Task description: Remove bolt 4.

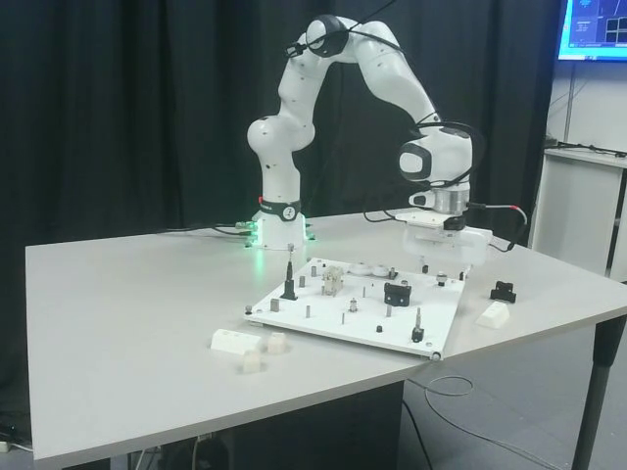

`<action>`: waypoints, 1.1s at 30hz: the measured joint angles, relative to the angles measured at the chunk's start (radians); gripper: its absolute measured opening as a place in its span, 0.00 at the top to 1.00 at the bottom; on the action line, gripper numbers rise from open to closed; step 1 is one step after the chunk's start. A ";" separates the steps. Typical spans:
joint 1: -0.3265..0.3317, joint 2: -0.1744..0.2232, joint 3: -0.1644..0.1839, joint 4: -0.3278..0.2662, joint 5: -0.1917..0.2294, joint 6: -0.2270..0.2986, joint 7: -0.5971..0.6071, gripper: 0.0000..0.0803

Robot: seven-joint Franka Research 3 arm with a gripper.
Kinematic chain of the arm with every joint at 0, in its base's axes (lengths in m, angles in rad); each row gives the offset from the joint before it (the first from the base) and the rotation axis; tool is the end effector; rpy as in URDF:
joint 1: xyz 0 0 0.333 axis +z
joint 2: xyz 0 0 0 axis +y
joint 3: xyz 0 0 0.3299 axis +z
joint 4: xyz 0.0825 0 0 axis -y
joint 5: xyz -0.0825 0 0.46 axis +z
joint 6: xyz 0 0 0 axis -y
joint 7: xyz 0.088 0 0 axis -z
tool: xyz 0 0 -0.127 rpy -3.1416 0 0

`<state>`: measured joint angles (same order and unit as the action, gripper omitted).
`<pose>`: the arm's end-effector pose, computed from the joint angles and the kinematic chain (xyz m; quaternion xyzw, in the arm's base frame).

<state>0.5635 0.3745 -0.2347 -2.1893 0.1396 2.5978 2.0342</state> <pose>0.5814 0.1908 0.1521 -0.6192 0.7848 -0.0137 0.0205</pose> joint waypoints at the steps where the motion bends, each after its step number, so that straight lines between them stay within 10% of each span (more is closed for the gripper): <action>1: 0.000 0.003 0.001 0.000 0.000 0.003 0.000 0.00; 28: -0.001 0.035 0.021 0.000 0.000 0.029 0.000 0.01; 31: -0.001 0.034 0.021 0.000 0.000 0.029 0.000 0.45; 33: -0.002 0.033 0.021 0.000 0.000 0.027 0.000 0.45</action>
<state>0.5616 0.4077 -0.2138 -2.1895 0.1391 2.6252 2.0342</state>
